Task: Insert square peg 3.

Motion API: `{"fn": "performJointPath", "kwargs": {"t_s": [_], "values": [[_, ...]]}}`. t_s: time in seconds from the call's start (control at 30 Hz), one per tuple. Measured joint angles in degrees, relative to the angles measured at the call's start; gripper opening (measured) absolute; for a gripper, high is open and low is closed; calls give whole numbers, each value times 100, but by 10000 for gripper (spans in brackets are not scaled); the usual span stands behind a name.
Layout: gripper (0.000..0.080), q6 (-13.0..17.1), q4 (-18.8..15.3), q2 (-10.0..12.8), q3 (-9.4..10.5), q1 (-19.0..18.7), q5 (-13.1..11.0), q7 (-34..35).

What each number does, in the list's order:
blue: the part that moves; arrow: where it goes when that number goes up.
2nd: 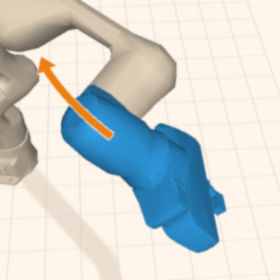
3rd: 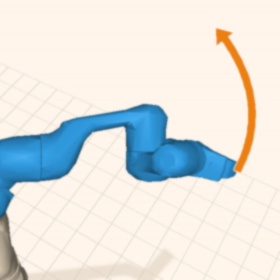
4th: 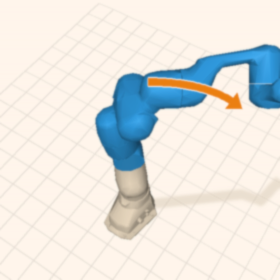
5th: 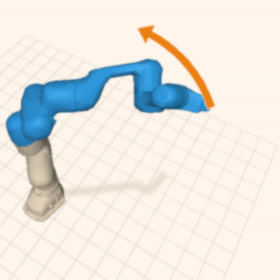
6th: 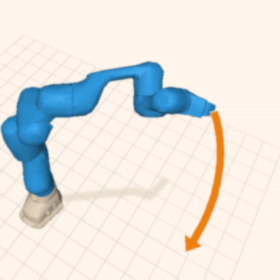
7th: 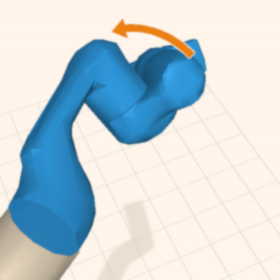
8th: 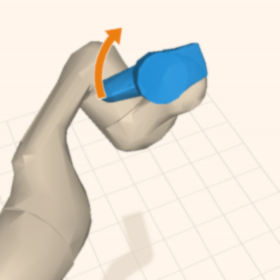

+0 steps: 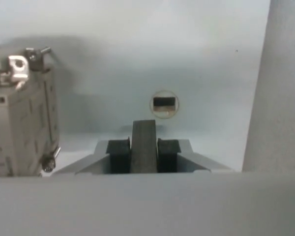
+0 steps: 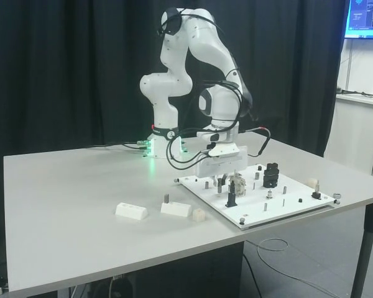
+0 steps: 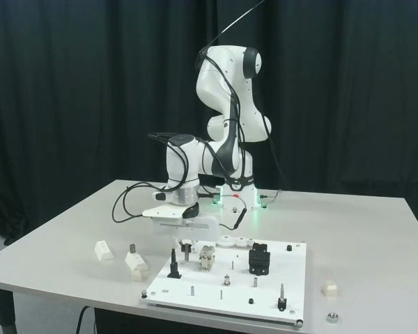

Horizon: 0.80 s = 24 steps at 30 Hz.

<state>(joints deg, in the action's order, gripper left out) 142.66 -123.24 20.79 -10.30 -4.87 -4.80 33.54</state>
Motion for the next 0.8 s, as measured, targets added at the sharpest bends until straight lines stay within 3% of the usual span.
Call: {"fn": "performJointPath", "kwargs": {"t_s": [0.8], "values": [[114,302,-71,11,-79,0,3,7]]}}
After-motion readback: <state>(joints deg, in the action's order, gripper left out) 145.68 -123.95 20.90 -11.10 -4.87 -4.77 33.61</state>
